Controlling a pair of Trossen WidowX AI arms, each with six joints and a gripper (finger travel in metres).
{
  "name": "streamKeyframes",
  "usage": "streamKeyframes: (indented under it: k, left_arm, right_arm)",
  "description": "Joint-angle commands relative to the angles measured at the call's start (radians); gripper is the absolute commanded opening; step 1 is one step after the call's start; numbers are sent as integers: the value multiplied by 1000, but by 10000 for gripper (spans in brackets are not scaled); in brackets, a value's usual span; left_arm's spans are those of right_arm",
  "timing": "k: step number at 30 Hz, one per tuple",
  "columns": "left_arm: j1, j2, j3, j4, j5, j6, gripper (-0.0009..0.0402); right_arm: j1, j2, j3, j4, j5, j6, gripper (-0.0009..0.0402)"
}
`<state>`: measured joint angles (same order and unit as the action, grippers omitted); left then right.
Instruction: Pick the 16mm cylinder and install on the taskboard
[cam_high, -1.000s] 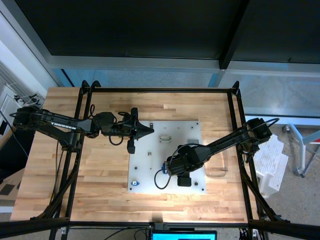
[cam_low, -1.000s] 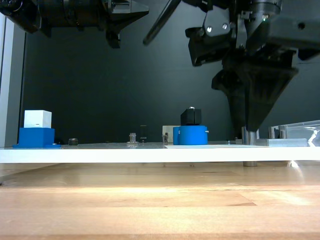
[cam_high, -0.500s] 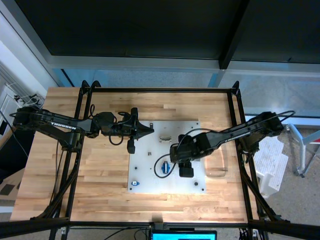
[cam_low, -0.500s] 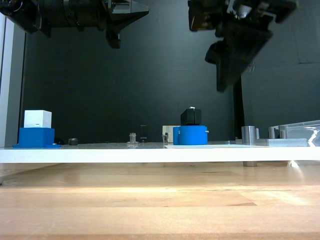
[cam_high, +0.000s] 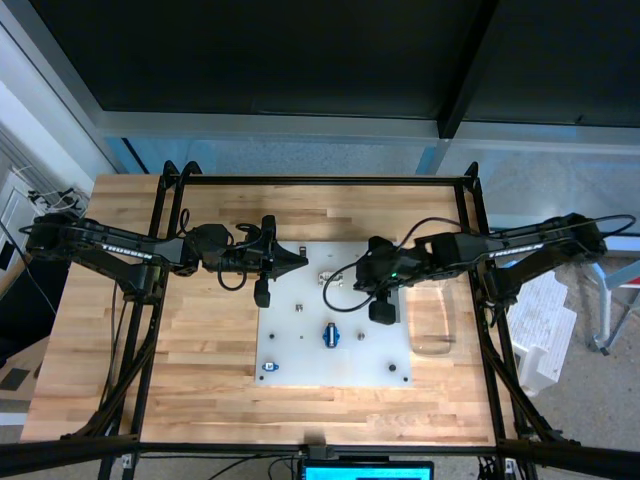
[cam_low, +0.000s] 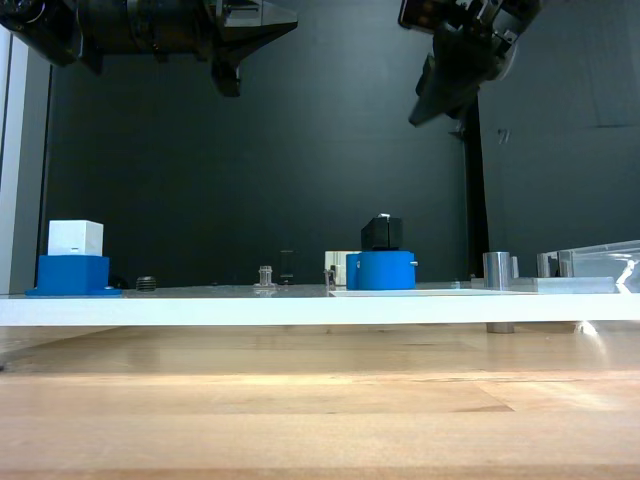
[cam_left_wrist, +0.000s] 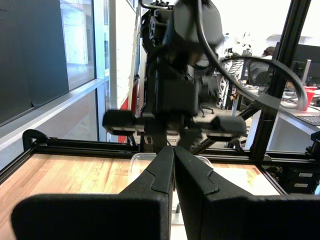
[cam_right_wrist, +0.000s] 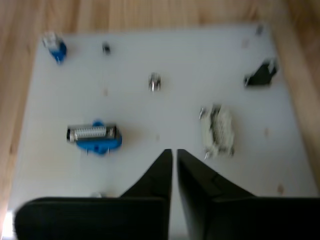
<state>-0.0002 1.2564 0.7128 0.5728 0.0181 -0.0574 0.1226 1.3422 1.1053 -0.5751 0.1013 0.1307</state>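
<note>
The 16mm cylinder (cam_low: 497, 270), a short silvery peg, stands upright in the white taskboard (cam_high: 300, 345), its lower end showing under the plate. From above the cylinder (cam_high: 360, 337) sits just right of a blue fitting (cam_high: 331, 333). My right gripper (cam_high: 362, 280) hovers high over the board's far part, shut and holding nothing, well apart from the peg. In the right wrist view the gripper (cam_right_wrist: 174, 152) has its fingers together above the board (cam_right_wrist: 165, 60). My left gripper (cam_high: 302, 259) is shut and parked in the air at the board's far left edge.
A clear plastic tray (cam_high: 433, 322) lies right of the board. On the board stand a blue base with a white cube (cam_low: 73, 260), a blue round fitting (cam_low: 385, 270), a white connector (cam_high: 325, 277) and a small stud (cam_high: 298, 307). Black frame rails (cam_high: 320, 181) surround the wooden table.
My right gripper let go of the cylinder, which stays standing in the board. It then rose and swung back toward the board's far right. The left arm has not moved.
</note>
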Motion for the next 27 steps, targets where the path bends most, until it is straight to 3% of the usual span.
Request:
streamKeyframes:
  k: [1, 9, 15, 24, 27]
  left_arm:
    - [0, 0, 0, 0, 0, 0, 0]
    - [0, 0, 0, 0, 0, 0, 0]
    - [0, 0, 0, 0, 0, 0, 0]
    - [0, 0, 0, 0, 0, 0, 0]
    - [0, 0, 0, 0, 0, 0, 0]
  right_arm:
    - [-10, -63, -52, 119, 3, -14, 8]
    - [-48, -207, -203, 414, -6, -42, 1]
    - [-64, -284, -333, 682, -81, -51, 0]
    - [-69, -374, -452, 850, -79, -50, 0]
    - [-69, -401, -487, 905, -64, -51, 0]
